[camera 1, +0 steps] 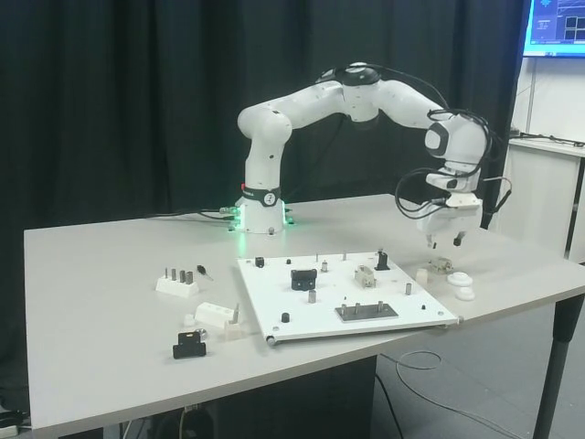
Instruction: Pick waterproof.
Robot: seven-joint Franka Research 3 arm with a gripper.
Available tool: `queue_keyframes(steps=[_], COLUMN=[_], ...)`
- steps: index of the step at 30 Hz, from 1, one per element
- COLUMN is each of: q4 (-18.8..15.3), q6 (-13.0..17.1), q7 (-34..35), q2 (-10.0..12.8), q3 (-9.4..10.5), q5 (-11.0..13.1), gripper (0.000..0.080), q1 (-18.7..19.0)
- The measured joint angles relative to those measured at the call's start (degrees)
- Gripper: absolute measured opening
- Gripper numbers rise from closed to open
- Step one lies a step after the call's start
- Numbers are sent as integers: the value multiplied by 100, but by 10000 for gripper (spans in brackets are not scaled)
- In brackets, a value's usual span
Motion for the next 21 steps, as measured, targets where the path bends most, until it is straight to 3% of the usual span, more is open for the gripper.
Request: queue_keyframes(steps=[10, 21], q4=[0, 0], q6=[205, 363], q7=[-203, -211], q2=[0, 1], q3=[346, 562], q5=[226, 306], gripper=[800, 800], q1=[-150, -222])
